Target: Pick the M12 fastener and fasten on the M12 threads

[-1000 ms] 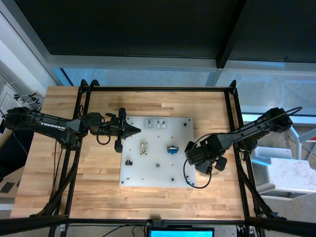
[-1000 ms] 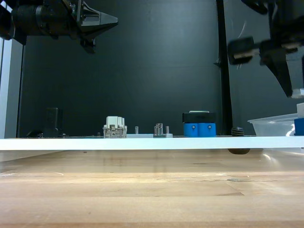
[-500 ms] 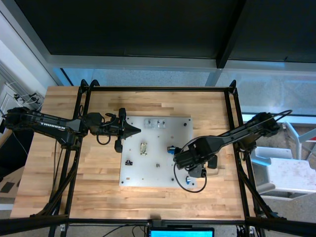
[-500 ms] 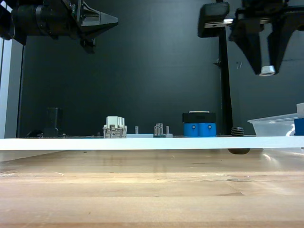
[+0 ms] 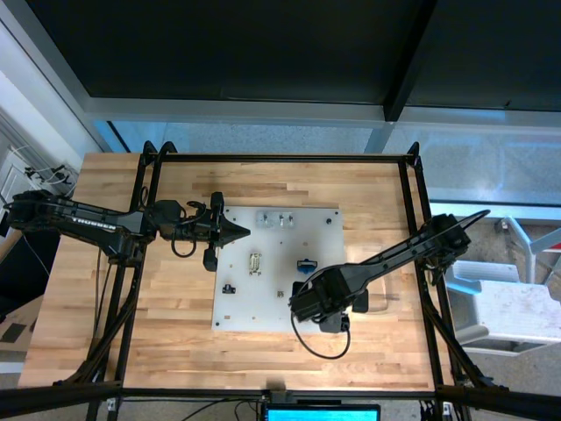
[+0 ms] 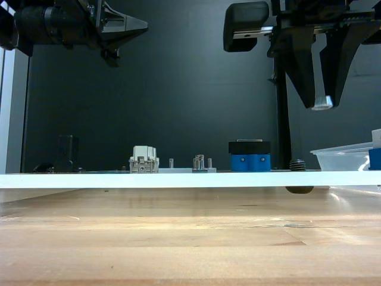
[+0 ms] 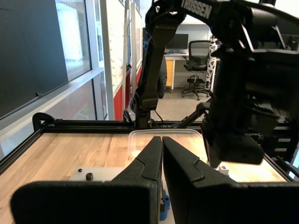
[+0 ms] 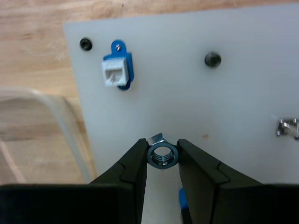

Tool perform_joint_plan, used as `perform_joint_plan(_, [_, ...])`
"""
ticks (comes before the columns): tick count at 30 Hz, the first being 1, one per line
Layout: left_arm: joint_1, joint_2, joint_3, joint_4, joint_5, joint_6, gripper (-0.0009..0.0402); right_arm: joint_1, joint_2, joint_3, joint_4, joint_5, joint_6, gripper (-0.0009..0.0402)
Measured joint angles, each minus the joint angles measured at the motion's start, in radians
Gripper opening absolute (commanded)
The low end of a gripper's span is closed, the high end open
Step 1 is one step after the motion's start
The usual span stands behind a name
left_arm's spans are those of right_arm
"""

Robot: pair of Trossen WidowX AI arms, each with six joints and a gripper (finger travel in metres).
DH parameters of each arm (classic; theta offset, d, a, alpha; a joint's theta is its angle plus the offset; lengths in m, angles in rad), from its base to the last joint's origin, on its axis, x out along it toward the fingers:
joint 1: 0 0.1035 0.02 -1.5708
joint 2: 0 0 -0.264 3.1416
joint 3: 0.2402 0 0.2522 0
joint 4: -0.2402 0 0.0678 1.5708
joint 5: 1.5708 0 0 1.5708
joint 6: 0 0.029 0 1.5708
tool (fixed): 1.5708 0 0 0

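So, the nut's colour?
Silver nut, right wrist view; right gripper holds it over board, left gripper parked left.

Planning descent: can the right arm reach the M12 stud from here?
Probably yes: the right tool, shut on the nut, hangs above the board near the bare stud, nothing between. The left tool is parked at the board's left edge.

"TROSSEN" on left arm [image 5: 88, 224]

two hands: left hand [image 5: 247, 231], right hand [image 8: 162, 149]; one nut [image 8: 162, 156]; one black stud [image 6: 297, 164]; one white board [image 5: 263, 307]; one clear tray [image 6: 340, 152].
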Motion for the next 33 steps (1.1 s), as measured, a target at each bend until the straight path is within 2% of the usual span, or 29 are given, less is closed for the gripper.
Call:
perform_joint_plan(16, [0.000,0.000,0.000,0.000,0.000,0.000,0.0000,0.029,0.185,0.183,0.008,-0.001,0.001,0.0034])
perform_joint_plan(33, [0.000,0.000,0.000,0.000,0.000,0.000,0.0000,0.035,0.250,0.195,0.069,-0.002,0.001,0.0035])
